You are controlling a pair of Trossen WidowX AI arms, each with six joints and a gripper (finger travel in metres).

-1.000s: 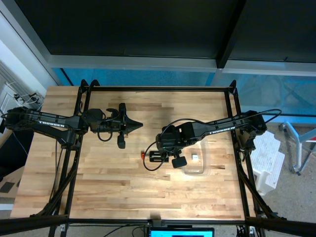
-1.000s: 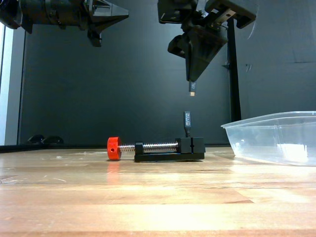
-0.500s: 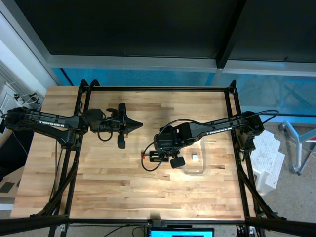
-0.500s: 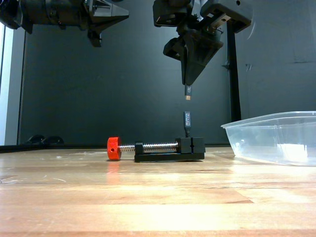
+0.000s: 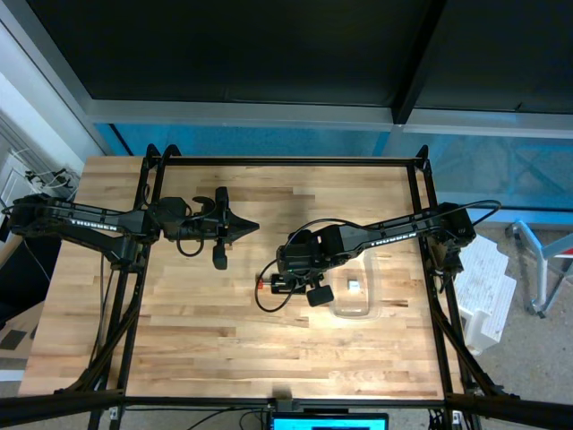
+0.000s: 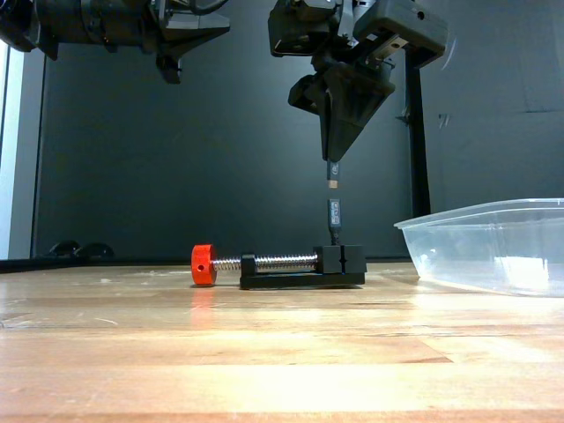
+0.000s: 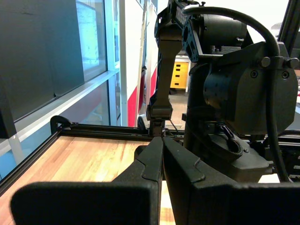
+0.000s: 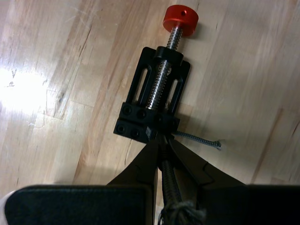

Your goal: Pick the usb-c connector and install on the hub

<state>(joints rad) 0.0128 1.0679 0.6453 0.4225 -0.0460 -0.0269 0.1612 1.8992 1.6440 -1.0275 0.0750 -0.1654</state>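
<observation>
Above the hub [image 6: 304, 269], the connector [image 6: 333, 174] is held in the closed tips of the right gripper [image 6: 333, 159]. It points straight down, light tip lowest. It is lined up over the dark upright post [image 6: 333, 217] clamped at the hub's block end. A small gap is seen between the two; no contact yet.

The hub lies flat on the table [image 6: 264, 352], with its red knob [image 6: 203, 264] at the end away from the tray [image 6: 493, 242]. In the right wrist view the hub [image 8: 152, 108] is seen directly beyond the fingers [image 8: 143, 164], which are closed on a thin dark shaft. The post is hidden by them there.

The left gripper [image 5: 251, 227] is parked high, well apart from the hub, its fingers [image 7: 152, 157] pressed together on nothing.

Status, as judged: pick and carry are done, and side-to-side alignment looks right in the low view. Fore-aft alignment cannot be confirmed from that view alone. Left to do: short straight descent, connector seated on the post, release, retreat.

One small white piece [image 5: 354, 285] is seen in the tray; it is not needed here.
</observation>
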